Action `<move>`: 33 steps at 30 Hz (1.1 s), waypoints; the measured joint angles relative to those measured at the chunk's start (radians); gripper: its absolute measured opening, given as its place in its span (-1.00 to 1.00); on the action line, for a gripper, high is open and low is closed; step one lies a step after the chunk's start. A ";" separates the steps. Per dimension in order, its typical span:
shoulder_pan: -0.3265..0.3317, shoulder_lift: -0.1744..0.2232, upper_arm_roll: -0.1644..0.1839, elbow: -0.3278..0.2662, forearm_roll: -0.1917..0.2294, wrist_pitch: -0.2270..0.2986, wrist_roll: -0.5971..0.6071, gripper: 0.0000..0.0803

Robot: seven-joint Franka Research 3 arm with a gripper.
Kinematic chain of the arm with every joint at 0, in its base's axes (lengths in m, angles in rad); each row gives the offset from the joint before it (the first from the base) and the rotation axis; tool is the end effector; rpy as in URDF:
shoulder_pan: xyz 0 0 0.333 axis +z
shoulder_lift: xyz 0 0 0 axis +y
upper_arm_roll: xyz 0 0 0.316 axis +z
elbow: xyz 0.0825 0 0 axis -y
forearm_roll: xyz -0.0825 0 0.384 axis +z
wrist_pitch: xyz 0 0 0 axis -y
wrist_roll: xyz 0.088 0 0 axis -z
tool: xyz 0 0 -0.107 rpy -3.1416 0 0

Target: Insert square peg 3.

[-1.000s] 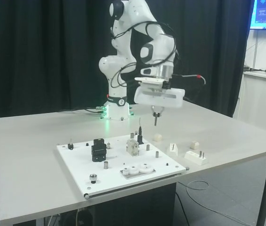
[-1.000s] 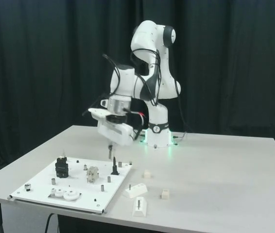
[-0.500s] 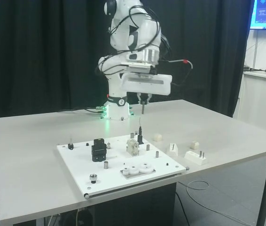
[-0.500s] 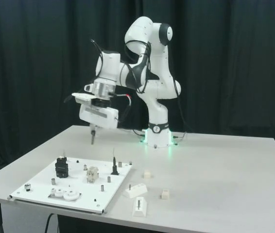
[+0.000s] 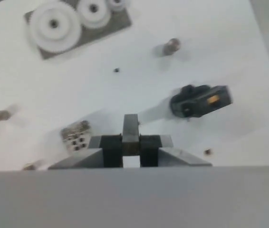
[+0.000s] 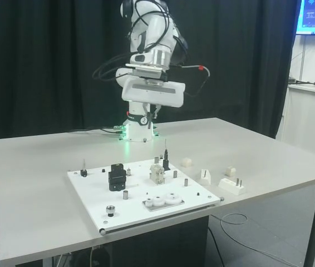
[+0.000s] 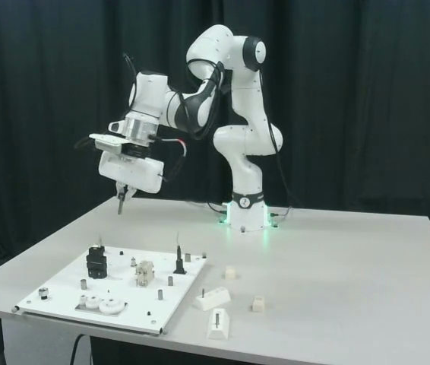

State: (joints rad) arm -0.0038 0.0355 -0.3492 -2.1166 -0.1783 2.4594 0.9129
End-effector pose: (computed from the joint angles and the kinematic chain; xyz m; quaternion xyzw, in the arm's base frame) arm 0.5409 -0.1978 0.4298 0.8290 -0.5330 0.1671 0.0270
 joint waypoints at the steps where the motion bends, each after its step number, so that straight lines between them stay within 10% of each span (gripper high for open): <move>1: -0.005 0.002 -0.001 0.001 0.000 0.000 -0.015 -0.82; 33: -0.090 0.118 -0.095 0.042 0.108 -0.017 -0.445 -0.82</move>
State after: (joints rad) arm -0.0936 0.1538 -0.4445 -2.0743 -0.0703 2.4428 0.4679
